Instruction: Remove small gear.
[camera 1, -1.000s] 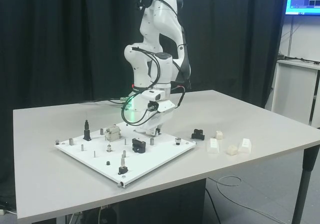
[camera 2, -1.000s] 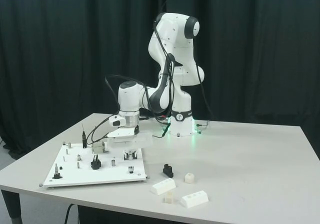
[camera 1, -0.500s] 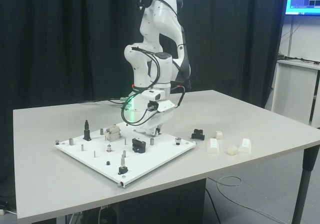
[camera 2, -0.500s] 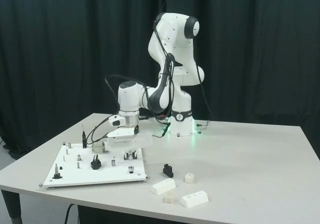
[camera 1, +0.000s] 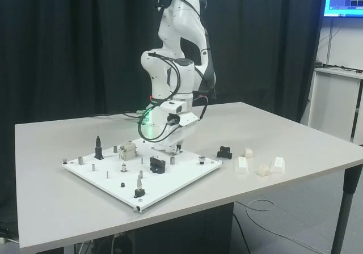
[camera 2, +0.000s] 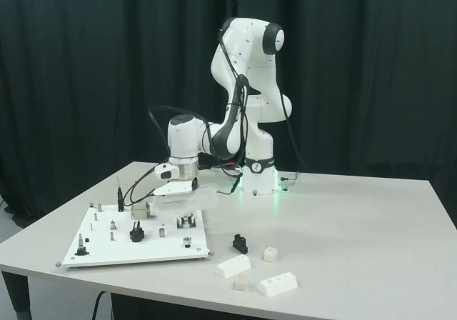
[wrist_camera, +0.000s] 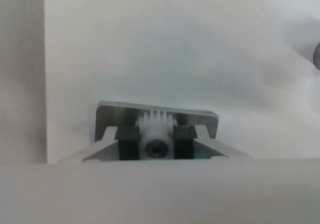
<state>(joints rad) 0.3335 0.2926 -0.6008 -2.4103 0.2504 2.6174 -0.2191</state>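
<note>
The small white gear (wrist_camera: 157,133) sits between the two black pads of my gripper (wrist_camera: 157,140), which is shut on it. The gear's teeth and its dark centre hole face the wrist camera. Beneath it lies the white assembly board (wrist_camera: 175,49). In the room views my gripper (camera 1: 174,147) (camera 2: 187,220) hangs low over the back part of the white board (camera 1: 176,181) (camera 2: 143,254), near the arm's base. The gear itself is hidden there by the hand.
Metal pegs and black fixtures (camera 1: 157,165) (camera 2: 136,233) stand on the board. On the grey table beside the board lie a black clip (camera 1: 224,151) (camera 2: 240,244) and several white blocks (camera 1: 242,165) (camera 2: 233,266). A white cabinet (camera 1: 334,101) stands off the table.
The hand has risen a little above the board, still closed on the gear. Nothing else on the table has moved.
</note>
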